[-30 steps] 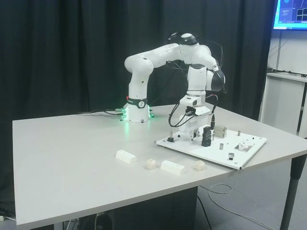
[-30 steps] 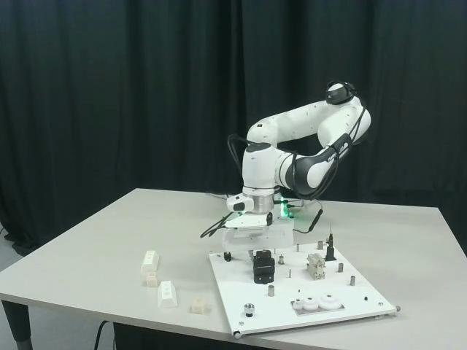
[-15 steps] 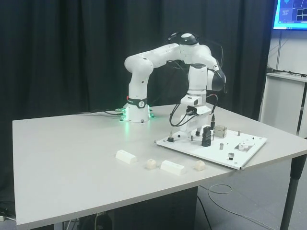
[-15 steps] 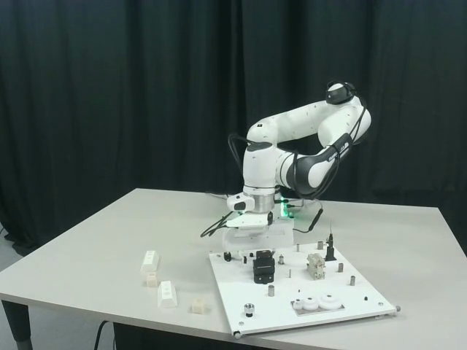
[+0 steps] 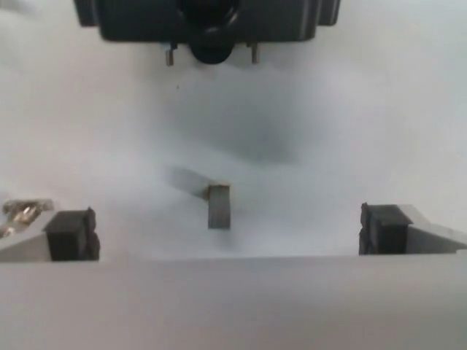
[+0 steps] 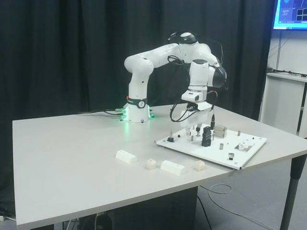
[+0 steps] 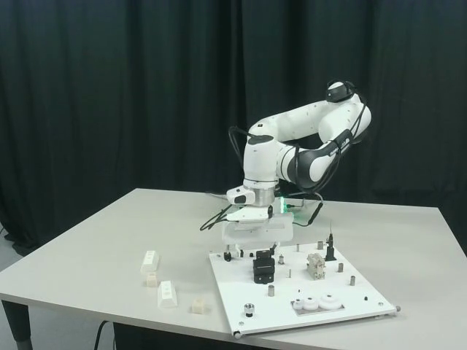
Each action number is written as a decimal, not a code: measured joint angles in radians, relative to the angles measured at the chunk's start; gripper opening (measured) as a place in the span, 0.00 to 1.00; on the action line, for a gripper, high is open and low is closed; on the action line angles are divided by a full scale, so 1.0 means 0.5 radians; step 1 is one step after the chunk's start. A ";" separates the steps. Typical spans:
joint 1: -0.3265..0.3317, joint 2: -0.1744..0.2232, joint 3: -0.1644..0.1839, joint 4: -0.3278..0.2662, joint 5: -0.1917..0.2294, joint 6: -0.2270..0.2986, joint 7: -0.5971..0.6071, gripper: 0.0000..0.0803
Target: Insert square peg 2.
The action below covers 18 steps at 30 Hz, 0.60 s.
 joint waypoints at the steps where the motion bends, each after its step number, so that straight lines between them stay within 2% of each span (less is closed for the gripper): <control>1: 0.003 0.000 -0.010 0.000 -0.009 -0.012 0.000 0.99; 18: 0.053 0.000 -0.198 -0.002 -0.072 -0.218 0.083 1.00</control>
